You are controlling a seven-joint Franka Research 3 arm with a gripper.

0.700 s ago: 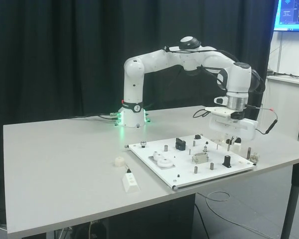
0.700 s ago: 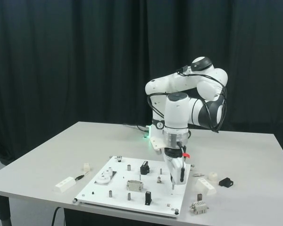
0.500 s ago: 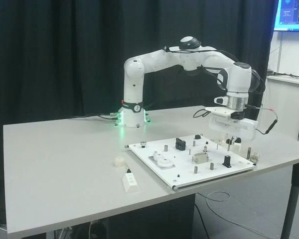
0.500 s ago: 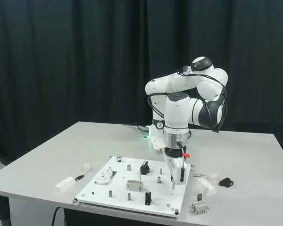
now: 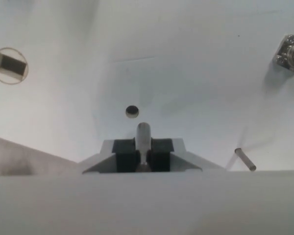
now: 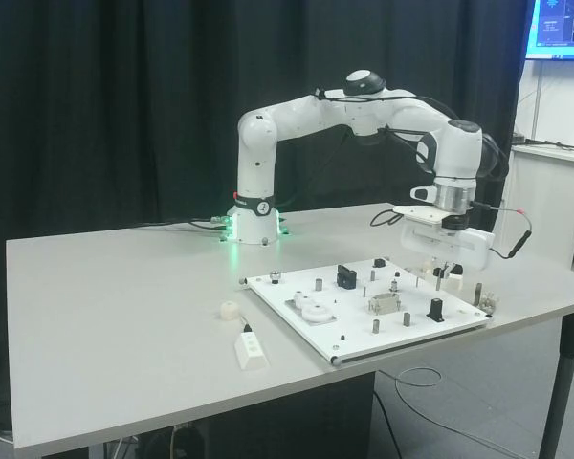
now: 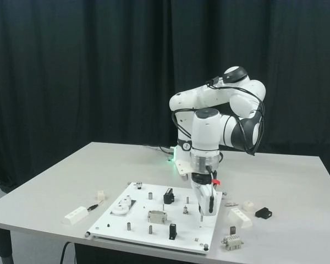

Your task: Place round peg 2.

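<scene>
A black curtain hangs behind the grey tabletop (image 6: 115,287), on which the white arm is bolted with a green glow at its base (image 6: 252,222). Going from the left in the first room view, a small white round piece (image 6: 229,310) and a white block (image 6: 251,351) with a black tip lie on the bare tabletop, just beside the white board (image 6: 364,304). On the board stand a white gear pair (image 6: 311,308), a black block (image 6: 346,276), a grey metal connector (image 6: 383,305) and another black upright part (image 6: 435,309), with several short pins among them. Over the far right part of the board hangs the gripper (image 6: 444,267), pointing straight down. In the second room view the gripper (image 7: 203,212) is low over the board's right side, and to its right on the tabletop lie a white block (image 7: 238,216), a small black part (image 7: 263,212) and a grey connector (image 7: 230,242). In the wrist view the gripper (image 5: 143,155) has its black pads (image 5: 123,149) pinching round peg 2 (image 5: 143,139), a slim grey cylinder held upright between them, its lower end sticking out beneath the fingertips. The peg's tip is just beside a small dark round hole (image 5: 132,111) in the board, not in it. Elsewhere on the board in this view are a rectangular slot in a round inset (image 5: 9,65), a loose grey pin (image 5: 245,159) and a metal fitting (image 5: 291,53).
</scene>
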